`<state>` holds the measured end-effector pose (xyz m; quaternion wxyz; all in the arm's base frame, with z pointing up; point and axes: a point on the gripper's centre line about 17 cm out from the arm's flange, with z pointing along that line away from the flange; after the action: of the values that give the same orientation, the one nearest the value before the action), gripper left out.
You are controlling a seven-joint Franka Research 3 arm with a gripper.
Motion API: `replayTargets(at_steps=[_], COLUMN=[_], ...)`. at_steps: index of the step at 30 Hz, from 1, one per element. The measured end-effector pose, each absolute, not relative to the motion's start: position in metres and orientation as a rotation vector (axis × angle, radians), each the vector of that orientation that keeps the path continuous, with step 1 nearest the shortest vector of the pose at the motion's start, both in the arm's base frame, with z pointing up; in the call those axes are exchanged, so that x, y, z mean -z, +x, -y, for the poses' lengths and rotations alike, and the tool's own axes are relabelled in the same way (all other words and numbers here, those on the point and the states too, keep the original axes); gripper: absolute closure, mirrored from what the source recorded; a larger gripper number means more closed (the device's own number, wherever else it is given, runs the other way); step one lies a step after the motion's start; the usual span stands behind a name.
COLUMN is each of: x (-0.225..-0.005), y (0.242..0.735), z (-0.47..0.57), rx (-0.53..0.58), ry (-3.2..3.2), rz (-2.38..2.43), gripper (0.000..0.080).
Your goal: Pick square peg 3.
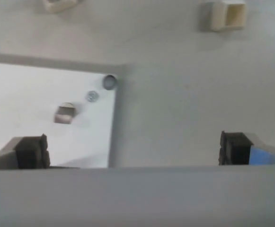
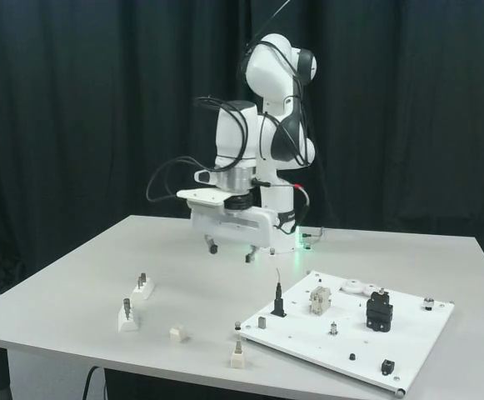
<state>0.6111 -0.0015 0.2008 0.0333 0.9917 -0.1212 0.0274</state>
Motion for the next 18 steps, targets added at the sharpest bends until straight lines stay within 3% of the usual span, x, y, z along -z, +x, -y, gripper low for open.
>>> replayTargets(at_steps=[18], x=[-0.220], y=[0.572], z=[0.083], rx=[0.057], ry=[2.999], rz=[0.328], gripper=[0.0003])
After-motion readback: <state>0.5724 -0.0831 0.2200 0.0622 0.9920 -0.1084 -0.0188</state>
